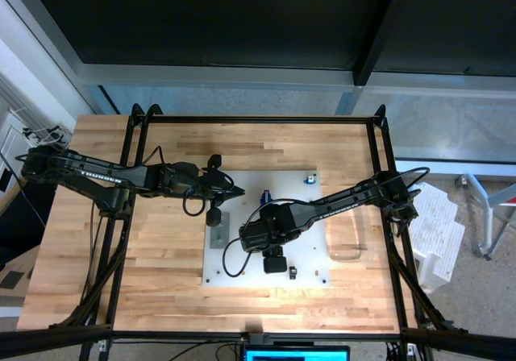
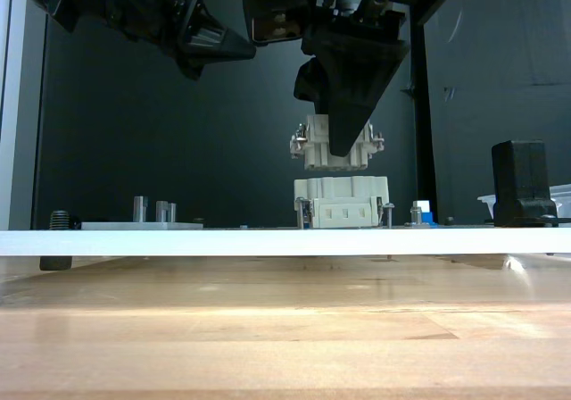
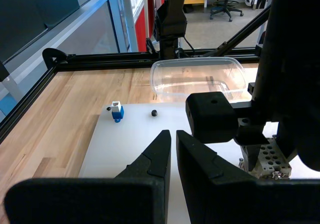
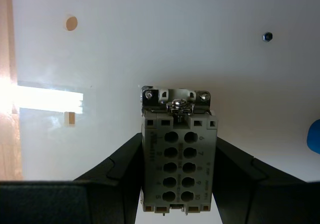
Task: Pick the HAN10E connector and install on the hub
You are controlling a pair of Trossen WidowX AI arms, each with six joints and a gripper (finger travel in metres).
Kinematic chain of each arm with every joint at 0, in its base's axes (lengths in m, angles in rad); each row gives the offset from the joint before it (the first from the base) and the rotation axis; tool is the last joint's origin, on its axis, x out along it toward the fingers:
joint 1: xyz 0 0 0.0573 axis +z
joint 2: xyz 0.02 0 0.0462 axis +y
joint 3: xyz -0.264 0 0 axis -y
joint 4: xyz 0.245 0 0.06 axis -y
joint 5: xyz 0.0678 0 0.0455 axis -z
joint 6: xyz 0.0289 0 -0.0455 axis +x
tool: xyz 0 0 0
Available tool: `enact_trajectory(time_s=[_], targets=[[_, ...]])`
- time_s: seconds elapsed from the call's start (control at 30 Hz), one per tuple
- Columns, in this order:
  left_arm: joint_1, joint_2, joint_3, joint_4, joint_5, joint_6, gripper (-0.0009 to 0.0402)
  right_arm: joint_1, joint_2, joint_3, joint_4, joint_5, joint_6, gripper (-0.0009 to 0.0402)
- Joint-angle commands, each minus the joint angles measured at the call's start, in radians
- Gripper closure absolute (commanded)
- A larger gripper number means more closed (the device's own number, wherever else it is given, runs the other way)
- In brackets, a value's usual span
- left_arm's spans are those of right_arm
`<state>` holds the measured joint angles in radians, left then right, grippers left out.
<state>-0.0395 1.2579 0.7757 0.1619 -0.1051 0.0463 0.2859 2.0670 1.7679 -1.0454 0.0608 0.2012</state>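
Right arm: I'm reaching in from the right edge of the counter [image 1: 161, 248], forearm running diagonally toward the middle of the white plate [image 1: 242, 274], wrist bending down so the right pincer [image 2: 346, 141] is pointing straight at the plate.

The right pincer is clamping the HAN10E connector [image 4: 179, 159] by its two long sides, fingers open only as wide as the block. The pin-hole face and one metal end tab are facing the wrist camera.

In the low view the connector is hanging roughly level, directly above the hub [image 2: 342, 202]. There's a clear gap between them, so no contact. The hub is sitting bolted on the plate, about mid-plate.

Left arm: I'm stretching in from the left edge, nearly horizontal above the counter, with the left pincer [image 3: 172, 144] hovering over the far-left part of the plate. Its fingers are almost together with just a thin slit between them, gripping nothing. It's sitting to the left of the right pincer, apart from it.

Around the plate:
- The blue part [image 3: 117, 111] is standing near the far right corner.
- The small black block [image 2: 519, 183] is standing on the near right side.
- The grey metal bar [image 1: 218, 236] is lying on the left side.
- The clear plastic tub [image 3: 200, 76] is resting on the counter just right of the plate.
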Motion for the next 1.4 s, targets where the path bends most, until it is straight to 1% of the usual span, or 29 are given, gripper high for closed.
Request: enact_trajectory(time_s=[0.03,0.27,0.4,0.53,0.63,1.03,1.2,1.4], targets=[[0.0,0.0,0.0,0.0,0.0,0.0,0.0379,0.003,0.0,-0.013,0.013,0.0,0.0,0.0287],[0.0,0.0,0.0,0.0,0.0,0.0,0.0378,0.007,0.0,-0.025,0.021,0.001,0.0,0.0287],[0.001,0.0,0.0,0.0,0.0,0.0,0.038,0.008,0.005,-0.027,0.023,0.011,0.0,0.0287],[0.0,0.0,0.0,0.0,0.0,0.0,0.0378,0.009,0.005,-0.027,0.029,0.011,0.001,0.0287],[0.0,0.0,0.0,0.0,0.0,0.0,0.0379,0.008,0.005,-0.027,0.029,0.026,0.004,0.0287],[0.0,0.0,0.0,0.0,0.0,0.0,0.0378,0.009,0.005,-0.029,0.032,0.025,0.004,0.0287],[0.0,0.0,0.0,0.0,0.0,0.0,0.0379,0.011,0.005,-0.029,0.032,0.017,0.009,0.0287],[0.0,0.0,0.0,0.0,0.0,0.0,0.0379,0.018,0.005,-0.029,0.034,0.017,0.015,0.0287]])
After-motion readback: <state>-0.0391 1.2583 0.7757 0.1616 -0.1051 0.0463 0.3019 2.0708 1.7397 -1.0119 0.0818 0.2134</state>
